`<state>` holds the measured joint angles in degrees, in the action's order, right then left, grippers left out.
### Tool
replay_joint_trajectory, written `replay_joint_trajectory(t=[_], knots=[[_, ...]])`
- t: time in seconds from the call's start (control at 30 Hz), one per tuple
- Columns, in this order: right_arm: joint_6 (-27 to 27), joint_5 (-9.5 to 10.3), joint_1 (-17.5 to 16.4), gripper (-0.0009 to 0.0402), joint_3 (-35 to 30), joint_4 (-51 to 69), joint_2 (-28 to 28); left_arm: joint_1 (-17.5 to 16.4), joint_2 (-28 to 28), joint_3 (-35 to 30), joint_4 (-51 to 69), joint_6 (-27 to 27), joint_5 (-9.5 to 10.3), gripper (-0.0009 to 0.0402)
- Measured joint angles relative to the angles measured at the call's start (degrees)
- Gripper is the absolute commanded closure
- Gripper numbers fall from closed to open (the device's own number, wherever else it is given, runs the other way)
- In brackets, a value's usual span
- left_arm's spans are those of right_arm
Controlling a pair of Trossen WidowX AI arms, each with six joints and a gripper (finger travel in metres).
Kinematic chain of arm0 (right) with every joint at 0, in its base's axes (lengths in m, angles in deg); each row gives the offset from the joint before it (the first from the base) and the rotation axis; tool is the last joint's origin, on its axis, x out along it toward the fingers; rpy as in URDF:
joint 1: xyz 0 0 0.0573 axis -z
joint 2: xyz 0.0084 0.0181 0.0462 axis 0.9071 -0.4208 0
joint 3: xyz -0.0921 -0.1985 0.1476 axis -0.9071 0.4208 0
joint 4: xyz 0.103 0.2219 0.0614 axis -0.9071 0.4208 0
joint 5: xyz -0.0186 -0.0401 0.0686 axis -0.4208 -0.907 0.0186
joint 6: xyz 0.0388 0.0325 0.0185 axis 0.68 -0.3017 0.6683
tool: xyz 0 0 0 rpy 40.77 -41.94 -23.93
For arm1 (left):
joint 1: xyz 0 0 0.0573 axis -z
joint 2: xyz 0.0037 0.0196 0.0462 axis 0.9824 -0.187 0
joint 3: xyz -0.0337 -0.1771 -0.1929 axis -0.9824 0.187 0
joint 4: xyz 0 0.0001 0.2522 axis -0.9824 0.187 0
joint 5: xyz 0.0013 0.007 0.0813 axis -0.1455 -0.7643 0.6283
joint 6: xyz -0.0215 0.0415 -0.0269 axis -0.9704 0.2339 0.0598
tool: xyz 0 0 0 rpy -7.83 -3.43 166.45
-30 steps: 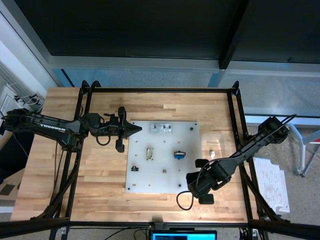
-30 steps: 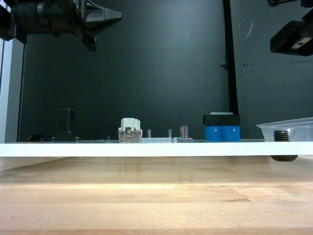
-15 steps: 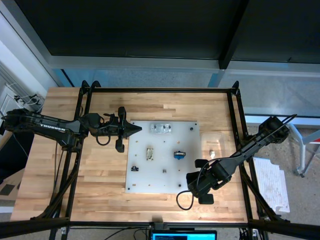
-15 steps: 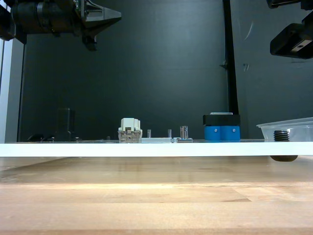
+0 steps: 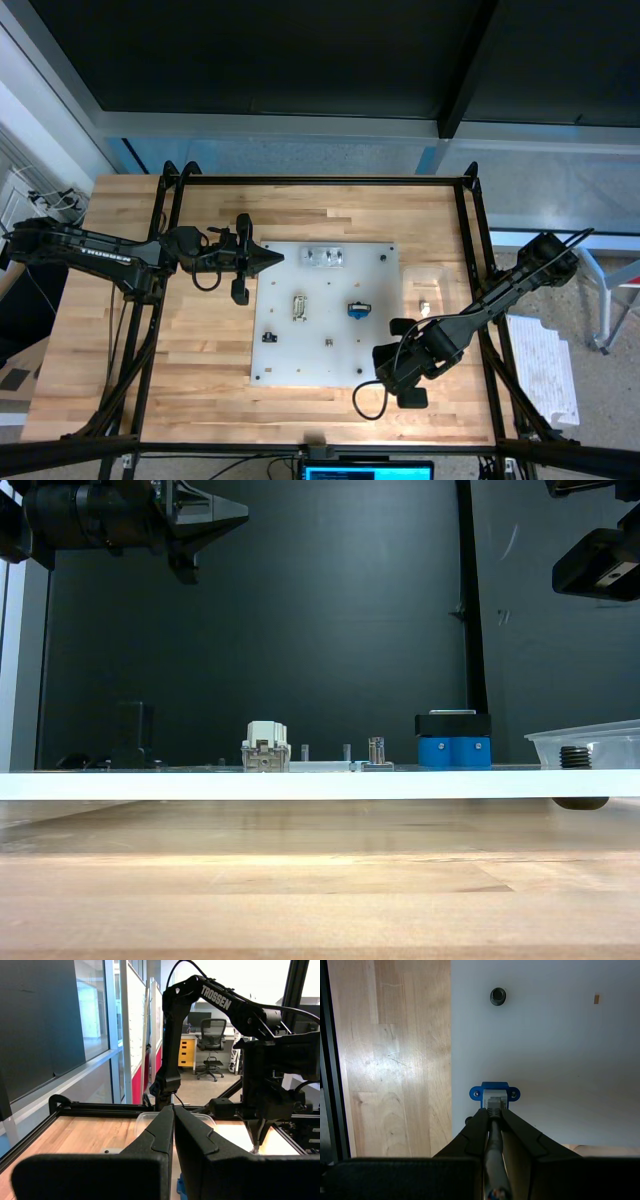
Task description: Pick the RJ45 connector and install on taskboard
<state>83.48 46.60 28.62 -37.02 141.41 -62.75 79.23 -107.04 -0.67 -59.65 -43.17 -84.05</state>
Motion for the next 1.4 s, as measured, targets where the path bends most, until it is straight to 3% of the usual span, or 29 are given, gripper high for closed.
replay_joint_trajectory(t=[0.3,0.63,1.0,1.4], knots=[[0.0,0.68,-0.1,0.0292,0.3,0.3,0.4,0.0,0.0,0.0,0.0,0.0,0.02,0.0393],[0.0,-0.22,0.0,0.0246,-1.0,0.9,2.1,0.0,0.0,0.0,0.0,0.0,0.02,0.0393],[0.0,-0.46,0.0,0.0233,-1.1,1.0,8.3,0.0,0.0,0.0,0.0,0.0,0.02,0.0393],[0.0,-0.46,0.0,0.0233,-1.2,1.0,8.9,0.0,0.0,0.0,0.0,0.0,0.0,0.0393]])
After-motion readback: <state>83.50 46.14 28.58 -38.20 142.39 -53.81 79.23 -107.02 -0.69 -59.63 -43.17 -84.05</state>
